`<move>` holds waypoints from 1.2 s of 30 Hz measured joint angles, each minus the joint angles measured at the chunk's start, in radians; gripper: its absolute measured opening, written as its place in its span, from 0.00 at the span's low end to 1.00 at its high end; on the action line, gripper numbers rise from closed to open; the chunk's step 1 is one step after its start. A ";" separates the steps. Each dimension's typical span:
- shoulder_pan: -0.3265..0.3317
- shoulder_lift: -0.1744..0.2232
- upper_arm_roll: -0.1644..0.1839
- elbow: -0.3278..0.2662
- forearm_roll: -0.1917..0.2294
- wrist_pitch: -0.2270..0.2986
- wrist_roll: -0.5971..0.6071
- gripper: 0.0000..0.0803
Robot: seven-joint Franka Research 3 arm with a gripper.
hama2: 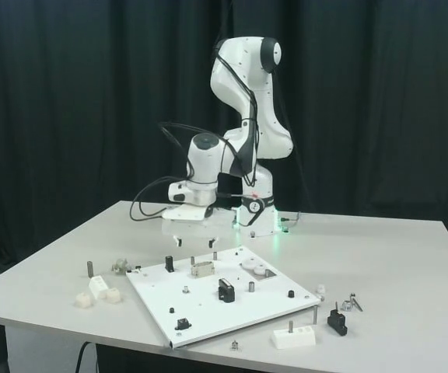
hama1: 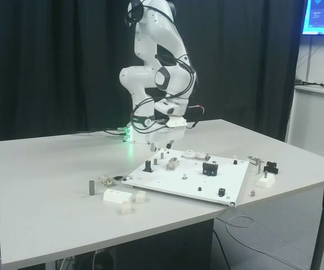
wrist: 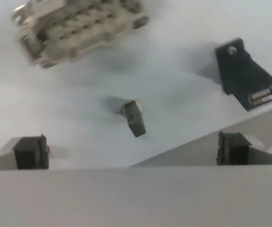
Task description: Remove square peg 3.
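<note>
Grey table (hama1: 49, 169) bears white board (hama1: 167, 183) before black curtain (hama1: 55, 56).

Both room views are evenly lit from above, with soft, short shadows on the worktop (hama1: 49, 169). The wrist view is blurred, most of all at the connector (wrist: 74, 28), and the peg (wrist: 134, 117) casts a faint shadow.

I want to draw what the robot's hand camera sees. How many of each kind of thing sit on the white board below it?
peg: 1
black plug: 1
big plug with many holes: 1
Total: 3
</note>
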 joint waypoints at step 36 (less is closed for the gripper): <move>0.000 0.021 -0.098 -0.043 0.240 0.097 0.732 1.00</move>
